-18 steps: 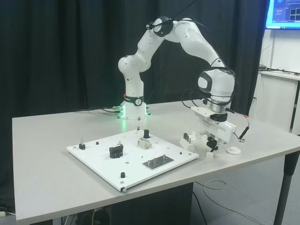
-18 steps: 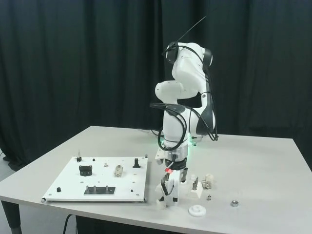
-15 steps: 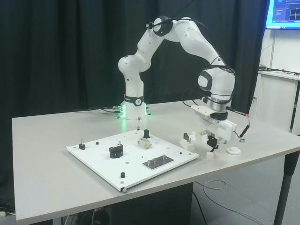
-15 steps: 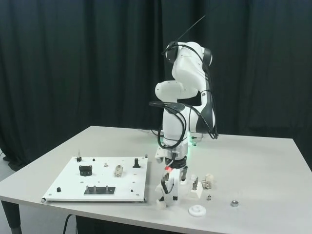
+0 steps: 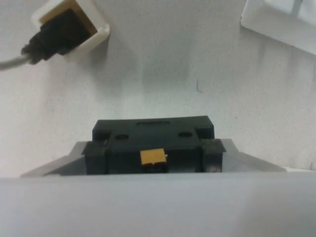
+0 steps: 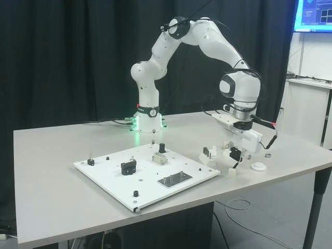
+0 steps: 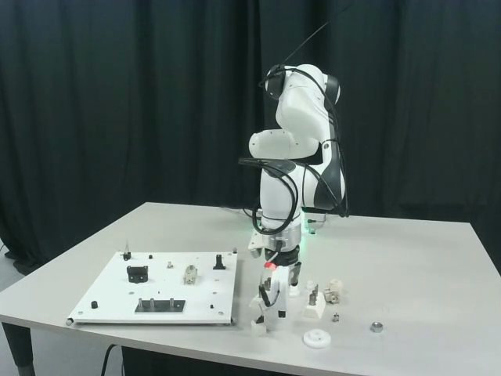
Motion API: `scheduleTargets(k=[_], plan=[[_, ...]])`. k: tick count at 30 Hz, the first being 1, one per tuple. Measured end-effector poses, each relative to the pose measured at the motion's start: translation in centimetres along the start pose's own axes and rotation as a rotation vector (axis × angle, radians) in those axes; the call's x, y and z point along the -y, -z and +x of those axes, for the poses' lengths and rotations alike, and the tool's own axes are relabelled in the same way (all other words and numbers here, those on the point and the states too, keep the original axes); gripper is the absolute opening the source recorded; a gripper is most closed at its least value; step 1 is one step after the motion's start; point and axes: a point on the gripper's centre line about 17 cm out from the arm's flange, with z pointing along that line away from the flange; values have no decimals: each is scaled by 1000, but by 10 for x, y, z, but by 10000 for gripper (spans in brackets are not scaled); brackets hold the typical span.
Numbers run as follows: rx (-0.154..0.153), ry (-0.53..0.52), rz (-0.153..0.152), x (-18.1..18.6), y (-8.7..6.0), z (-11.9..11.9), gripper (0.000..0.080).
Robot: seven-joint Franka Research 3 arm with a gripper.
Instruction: Insert D-SUB.
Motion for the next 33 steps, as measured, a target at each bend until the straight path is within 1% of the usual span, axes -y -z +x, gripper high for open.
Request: scheduleTargets(k=[21,24,28,31,33], plan=[[-4,31,1,1,1,1,386],[-7,58,0,1,3,1,386],[-5,123,-8,0,5,0,386],[-5,163,-13,-1,9,0,386],[-10,187,-16,-2,12,2,386]])
